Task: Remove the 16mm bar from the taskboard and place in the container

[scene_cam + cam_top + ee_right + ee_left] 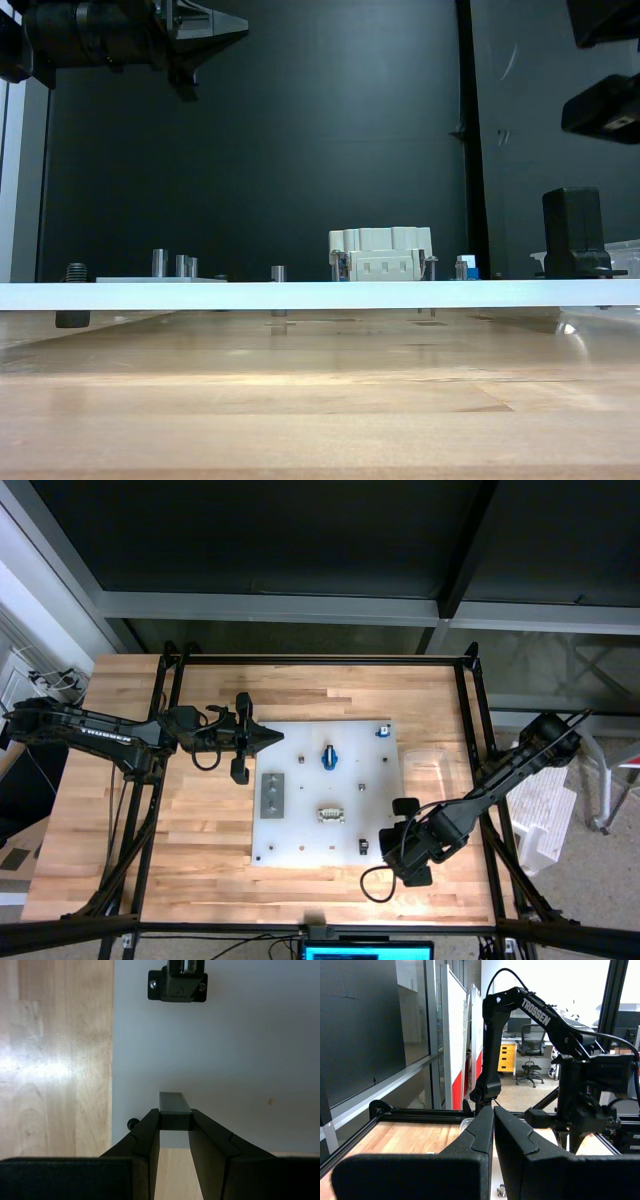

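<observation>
Grey 16mm bar [175, 1109] sits pinched tight in the right gripper [174, 1121], right at the near-right corner of the white taskboard [225, 1050]. It's well apart from the clear container [432, 764] on the desk [150, 830]. Left gripper [275, 737] hovers over the board's far-left corner with its fingers pressed together.

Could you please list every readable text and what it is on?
"TROSSEN": right arm, its right gripper holding the 16mm bar above the taskboard.
"TROSSEN": left arm, its left gripper shut above the taskboard's far left corner.
Papers right of the table: too blurred to read.
</observation>
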`<state>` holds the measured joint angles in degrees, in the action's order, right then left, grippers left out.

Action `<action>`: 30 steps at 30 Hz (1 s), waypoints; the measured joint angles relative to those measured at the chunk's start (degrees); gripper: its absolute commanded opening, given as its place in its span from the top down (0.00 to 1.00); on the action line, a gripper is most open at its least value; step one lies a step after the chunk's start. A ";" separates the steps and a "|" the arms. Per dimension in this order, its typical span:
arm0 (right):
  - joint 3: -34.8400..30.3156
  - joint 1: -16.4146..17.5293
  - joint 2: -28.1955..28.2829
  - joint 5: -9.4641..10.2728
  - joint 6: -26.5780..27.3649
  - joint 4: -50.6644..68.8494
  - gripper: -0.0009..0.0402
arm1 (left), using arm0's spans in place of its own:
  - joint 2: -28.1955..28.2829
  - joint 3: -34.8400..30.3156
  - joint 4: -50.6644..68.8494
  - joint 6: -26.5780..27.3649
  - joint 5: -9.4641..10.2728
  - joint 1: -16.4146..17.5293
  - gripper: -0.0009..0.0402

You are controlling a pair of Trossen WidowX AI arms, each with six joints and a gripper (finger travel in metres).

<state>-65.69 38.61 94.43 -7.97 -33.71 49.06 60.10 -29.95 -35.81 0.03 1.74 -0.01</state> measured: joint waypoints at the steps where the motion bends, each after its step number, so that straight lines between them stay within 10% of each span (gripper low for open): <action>1: -0.07 0.00 -0.48 -0.02 0.02 0.28 0.95 | 0.00 0.00 0.00 0.00 0.00 0.00 0.98; 30: -11.76 -1.73 -7.54 0.02 0.20 12.11 0.95 | 0.00 0.00 0.00 0.00 0.00 0.00 0.98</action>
<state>-77.45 36.88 86.89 -7.94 -33.52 61.17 60.10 -29.95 -35.81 0.03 1.74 -0.01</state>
